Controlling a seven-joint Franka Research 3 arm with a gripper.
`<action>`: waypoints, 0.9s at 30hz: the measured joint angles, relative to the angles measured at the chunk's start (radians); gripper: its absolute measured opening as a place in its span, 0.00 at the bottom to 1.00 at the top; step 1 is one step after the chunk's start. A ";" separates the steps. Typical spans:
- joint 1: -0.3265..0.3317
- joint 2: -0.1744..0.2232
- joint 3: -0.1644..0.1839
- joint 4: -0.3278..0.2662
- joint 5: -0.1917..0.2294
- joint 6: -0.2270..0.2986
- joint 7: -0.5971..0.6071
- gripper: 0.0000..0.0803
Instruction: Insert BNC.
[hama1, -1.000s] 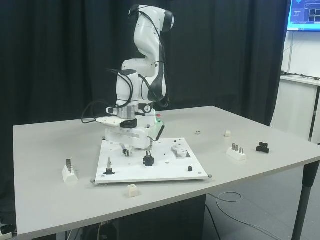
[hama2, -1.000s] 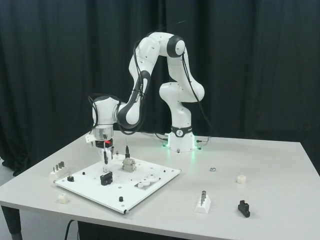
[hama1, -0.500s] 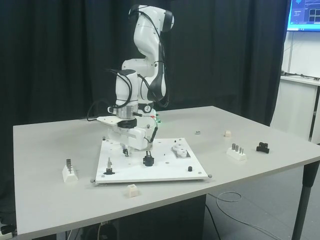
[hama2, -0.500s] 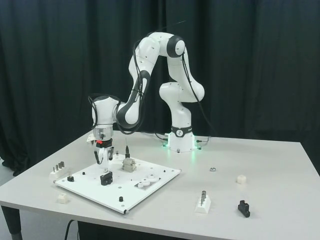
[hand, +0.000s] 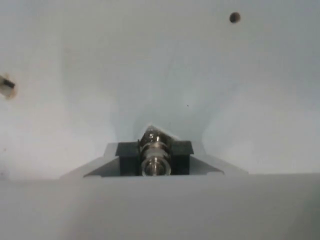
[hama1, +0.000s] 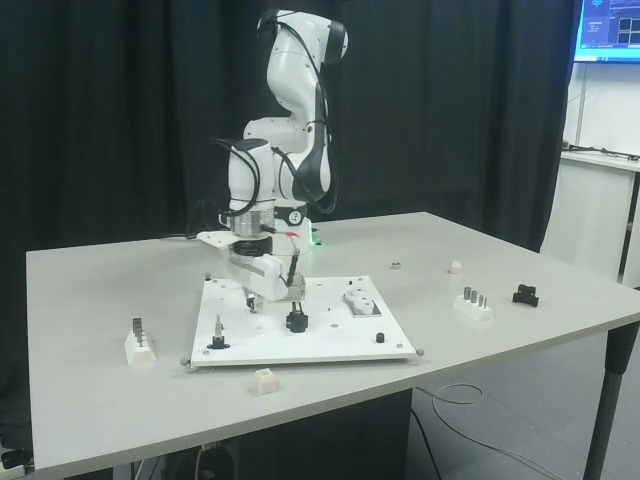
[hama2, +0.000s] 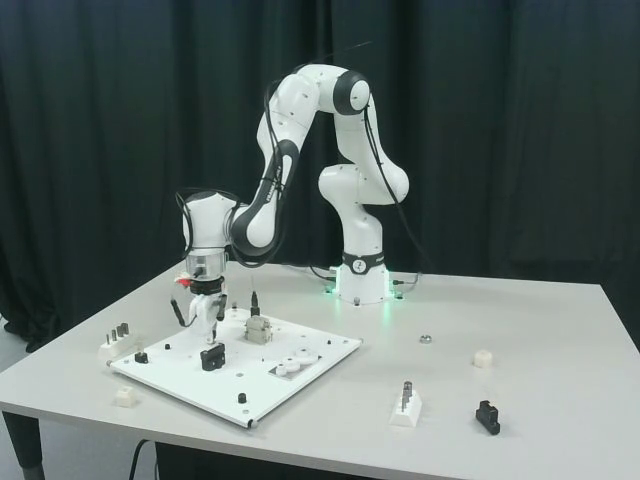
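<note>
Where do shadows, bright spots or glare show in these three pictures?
Wrist view: a soft shadow fans out over the white board around the BNC connector. First room view: a lit screen glows in the upper corner, with no glare on the grey table. Second room view: a small green light shines at the arm's base.

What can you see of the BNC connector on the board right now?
The BNC connector looks like a short metal barrel with a round open end, seated in a black block on the white board. In the wrist view it lies straight below the camera, its end facing up. The hand hangs above it, apart from it; nothing touches the connector but its block.
</note>
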 joint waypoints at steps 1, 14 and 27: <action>0.000 0.000 0.000 0.000 0.004 0.000 0.009 0.15; 0.000 0.001 -0.001 0.000 0.040 0.004 0.128 0.15; 0.000 0.000 -0.002 -0.002 0.040 0.005 0.256 0.15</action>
